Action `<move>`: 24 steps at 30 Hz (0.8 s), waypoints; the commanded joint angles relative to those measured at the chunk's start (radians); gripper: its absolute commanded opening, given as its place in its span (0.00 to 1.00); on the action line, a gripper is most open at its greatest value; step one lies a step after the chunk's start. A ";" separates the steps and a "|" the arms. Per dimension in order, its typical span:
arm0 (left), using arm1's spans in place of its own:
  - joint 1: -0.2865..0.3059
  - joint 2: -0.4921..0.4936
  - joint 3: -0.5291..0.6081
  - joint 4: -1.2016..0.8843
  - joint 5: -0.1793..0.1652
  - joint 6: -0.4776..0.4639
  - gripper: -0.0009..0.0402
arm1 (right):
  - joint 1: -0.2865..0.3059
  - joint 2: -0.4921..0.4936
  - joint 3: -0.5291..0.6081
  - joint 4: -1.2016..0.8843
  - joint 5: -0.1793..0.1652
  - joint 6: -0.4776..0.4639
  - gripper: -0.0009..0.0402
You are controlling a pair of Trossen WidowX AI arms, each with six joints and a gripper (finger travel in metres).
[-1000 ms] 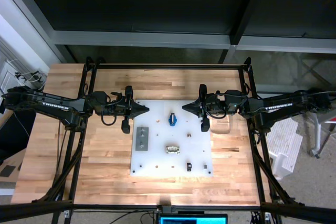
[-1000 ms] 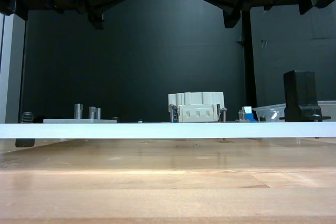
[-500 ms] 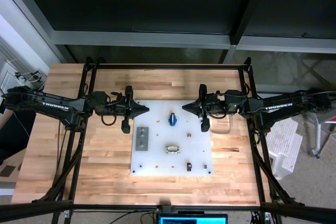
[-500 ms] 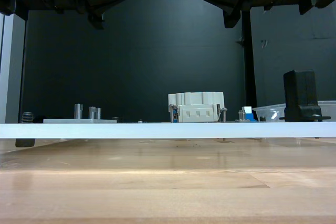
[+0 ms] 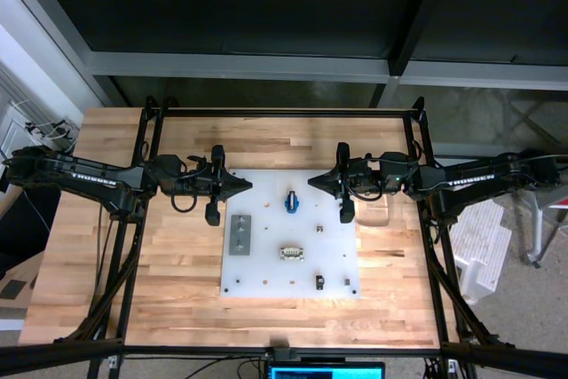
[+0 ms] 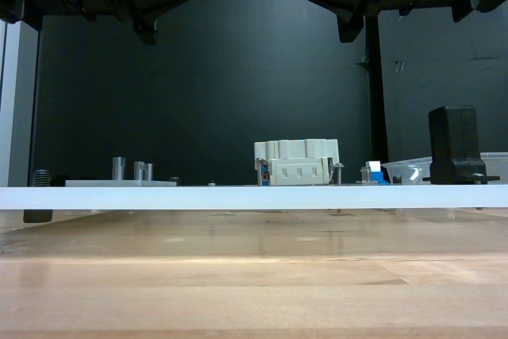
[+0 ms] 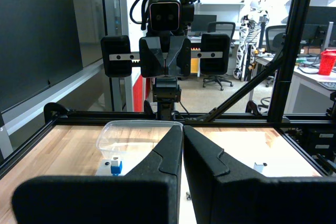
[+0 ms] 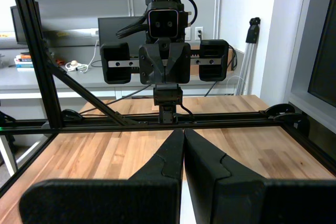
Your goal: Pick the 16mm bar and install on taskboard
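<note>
Both hover high over taskboard [image 5: 266,259] — we see left gripper [image 5: 248,185] pressed closed, right gripper [image 5: 311,182] likewise, tips facing each other.

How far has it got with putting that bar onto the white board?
Nothing looks done yet. The left gripper and right gripper hang high above the taskboard, facing each other, both shut and empty. I cannot make out the bar in any view; the clear tray beside the board may hold it. Finding, picking and installing it are all left.
</note>
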 commanded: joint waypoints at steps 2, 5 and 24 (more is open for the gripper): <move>0.000 0.000 0.000 0.000 0.000 0.000 0.02 | 0.000 0.000 0.000 0.000 0.000 0.000 0.02; 0.000 0.000 0.000 0.000 0.000 0.000 0.02 | 0.000 0.000 0.000 0.000 0.000 0.000 0.02; 0.000 0.000 0.000 0.000 0.000 0.000 0.02 | 0.000 0.000 0.000 0.000 0.000 0.000 0.02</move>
